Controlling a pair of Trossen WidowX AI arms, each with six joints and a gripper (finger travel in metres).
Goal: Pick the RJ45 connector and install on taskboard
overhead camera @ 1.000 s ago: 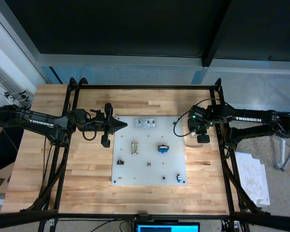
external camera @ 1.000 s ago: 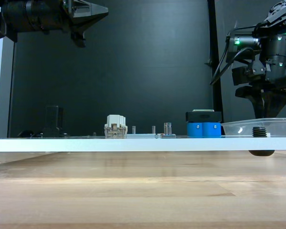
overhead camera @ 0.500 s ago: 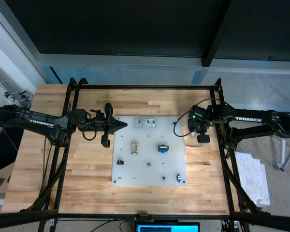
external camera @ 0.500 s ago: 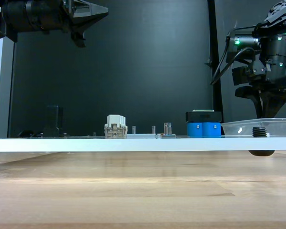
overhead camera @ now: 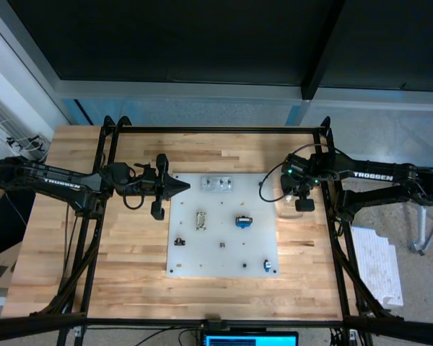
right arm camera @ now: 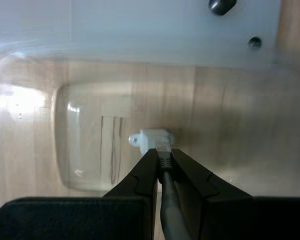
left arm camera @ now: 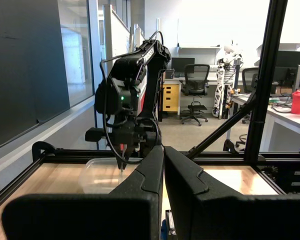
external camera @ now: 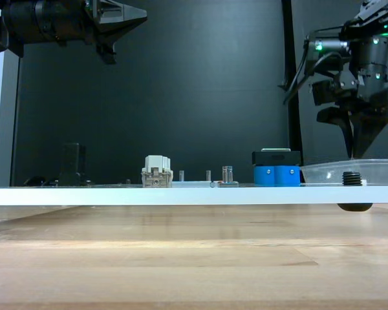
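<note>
The RJ45 connector (right arm camera: 152, 140) is gripped just ahead of the right gripper (right arm camera: 160, 152), inside the clear tray (external camera: 320, 173) beneath it, and the taskboard (overhead camera: 224, 231) is laid beside that tray, with the left gripper (overhead camera: 182, 187) held high above the board's opposite edge.

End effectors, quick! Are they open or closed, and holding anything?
Left end effector: shut, empty, high over the left edge of the taskboard.
Right end effector: shut on the RJ45 connector, over the clear tray.

RJ45 connector (right arm camera: 152, 139) — white, pinched in right end effector (right arm camera: 162, 153) | taskboard (overhead camera: 216, 261) — flat
</note>
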